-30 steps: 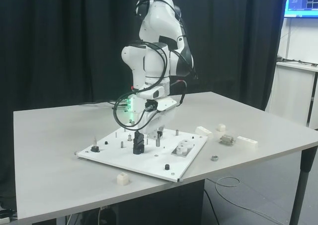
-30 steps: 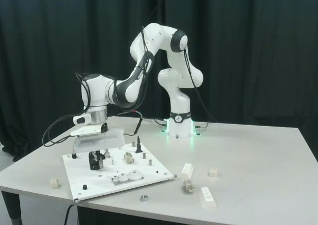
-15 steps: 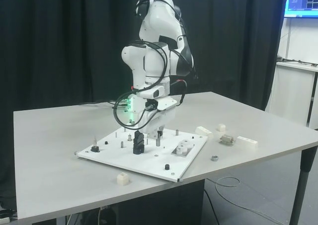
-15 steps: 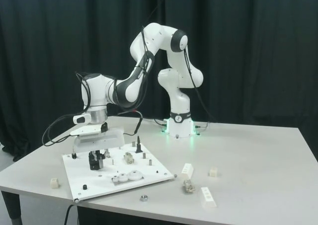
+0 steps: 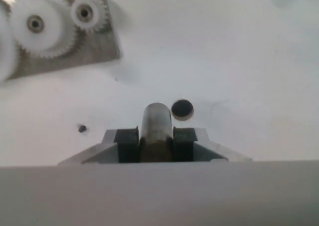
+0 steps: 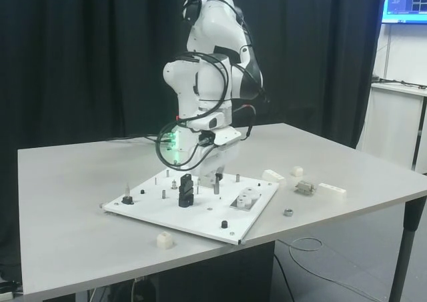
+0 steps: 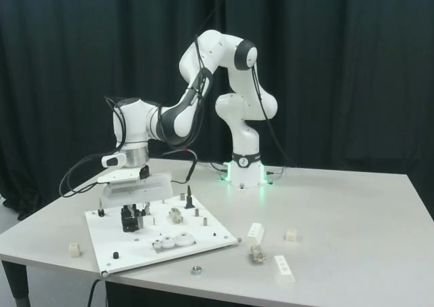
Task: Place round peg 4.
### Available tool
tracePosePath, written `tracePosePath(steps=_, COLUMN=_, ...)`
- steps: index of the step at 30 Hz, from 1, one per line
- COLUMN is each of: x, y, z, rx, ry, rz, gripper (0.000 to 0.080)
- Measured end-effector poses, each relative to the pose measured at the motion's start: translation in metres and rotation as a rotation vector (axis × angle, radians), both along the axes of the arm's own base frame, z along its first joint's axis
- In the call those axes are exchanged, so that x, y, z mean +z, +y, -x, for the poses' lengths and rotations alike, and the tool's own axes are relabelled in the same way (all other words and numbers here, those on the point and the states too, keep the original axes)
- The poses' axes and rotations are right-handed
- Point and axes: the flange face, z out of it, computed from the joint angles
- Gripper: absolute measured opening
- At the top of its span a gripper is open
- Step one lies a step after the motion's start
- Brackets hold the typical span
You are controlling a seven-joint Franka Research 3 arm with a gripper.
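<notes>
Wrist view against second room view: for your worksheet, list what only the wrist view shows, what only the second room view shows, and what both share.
Only the wrist view shows the round peg clamped between the gripper fingers, and the dark hole close beside the peg's tip.

Only the second room view shows the whole white arm, the grey table, the green light at the arm's base, and the loose white blocks lying off the board.

Both show the white board and its white gears.

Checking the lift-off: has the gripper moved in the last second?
Yes. The gripper has risen slightly above the white board, carrying the peg.
</notes>
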Motion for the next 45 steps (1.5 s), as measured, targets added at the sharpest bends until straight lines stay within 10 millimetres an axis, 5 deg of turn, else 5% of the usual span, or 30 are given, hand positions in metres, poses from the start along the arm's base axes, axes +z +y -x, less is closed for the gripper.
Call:
tracePosePath(steps=12, x=0.018, y=0.051, z=-0.018, rx=-0.044, ry=-0.046, rz=-0.044, gripper=0.0143)
tracePosePath(steps=24, x=0.026, y=0.141, z=-0.039, rx=-0.076, ry=-0.06, rz=-0.06, gripper=0.0143)
tracePosePath(steps=34, x=0.011, y=0.205, z=-0.046, rx=-0.045, ry=-0.064, rz=-0.041, gripper=0.0143)
tracePosePath(steps=45, x=-0.018, y=0.238, z=-0.048, rx=-0.035, ry=-0.07, rz=-0.006, gripper=0.0143)
